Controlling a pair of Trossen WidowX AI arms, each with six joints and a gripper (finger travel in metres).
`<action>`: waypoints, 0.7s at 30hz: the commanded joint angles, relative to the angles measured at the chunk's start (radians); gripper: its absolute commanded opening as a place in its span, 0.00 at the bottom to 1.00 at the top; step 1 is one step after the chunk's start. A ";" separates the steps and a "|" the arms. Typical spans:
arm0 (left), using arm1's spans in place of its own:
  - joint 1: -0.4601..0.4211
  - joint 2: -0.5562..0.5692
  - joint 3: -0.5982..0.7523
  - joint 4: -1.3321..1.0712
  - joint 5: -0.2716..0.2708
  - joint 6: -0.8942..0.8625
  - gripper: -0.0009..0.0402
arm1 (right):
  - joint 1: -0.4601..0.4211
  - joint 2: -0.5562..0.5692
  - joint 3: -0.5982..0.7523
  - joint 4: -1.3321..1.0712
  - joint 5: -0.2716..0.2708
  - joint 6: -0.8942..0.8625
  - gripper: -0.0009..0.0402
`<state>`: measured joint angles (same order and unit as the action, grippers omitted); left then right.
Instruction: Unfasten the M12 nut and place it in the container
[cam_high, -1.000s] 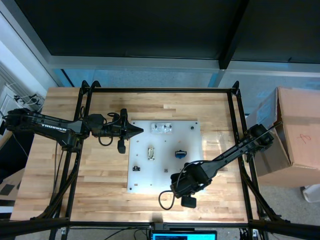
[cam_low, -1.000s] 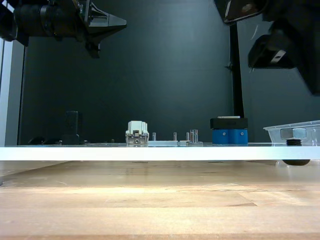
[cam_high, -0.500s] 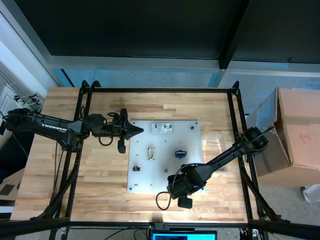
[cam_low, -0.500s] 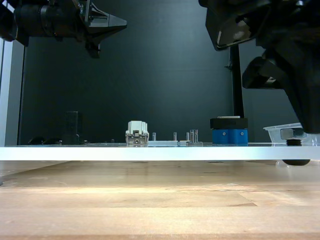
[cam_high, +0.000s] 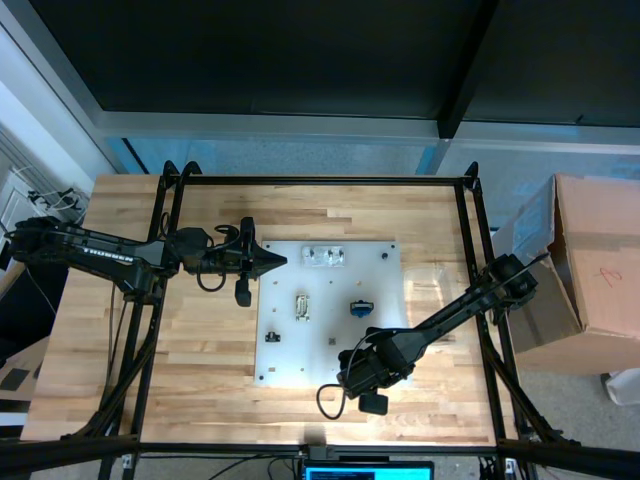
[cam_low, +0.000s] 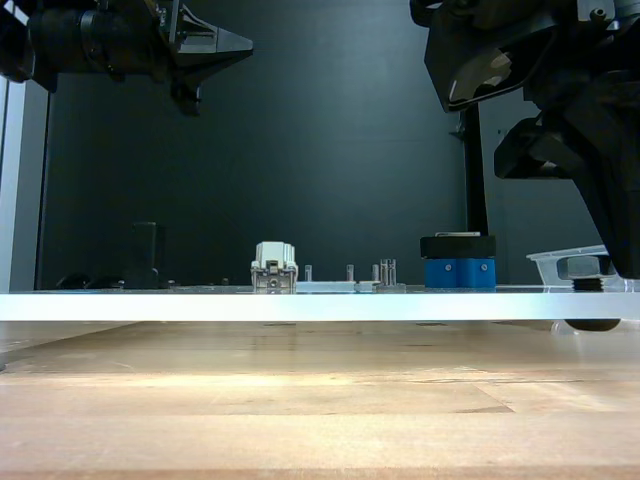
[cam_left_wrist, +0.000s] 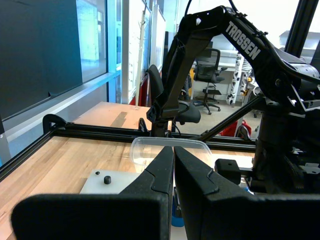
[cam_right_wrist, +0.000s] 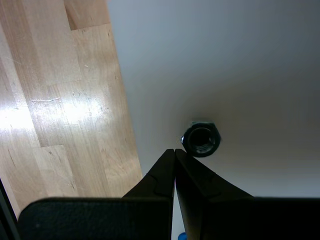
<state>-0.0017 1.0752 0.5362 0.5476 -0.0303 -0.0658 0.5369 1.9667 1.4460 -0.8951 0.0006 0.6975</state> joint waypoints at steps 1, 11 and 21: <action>0.000 0.000 0.000 0.000 0.000 0.000 0.02 | 0.000 -0.003 0.000 -0.001 0.007 -0.003 0.02; 0.000 0.000 0.000 -0.003 0.000 0.000 0.02 | 0.000 -0.054 0.024 -0.170 0.282 0.108 0.02; 0.000 0.000 0.000 0.000 0.000 0.000 0.02 | -0.001 -0.063 0.064 -0.169 0.075 0.170 0.02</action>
<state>-0.0017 1.0748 0.5358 0.5453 -0.0307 -0.0658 0.5358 1.9057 1.5013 -1.0653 0.1009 0.8459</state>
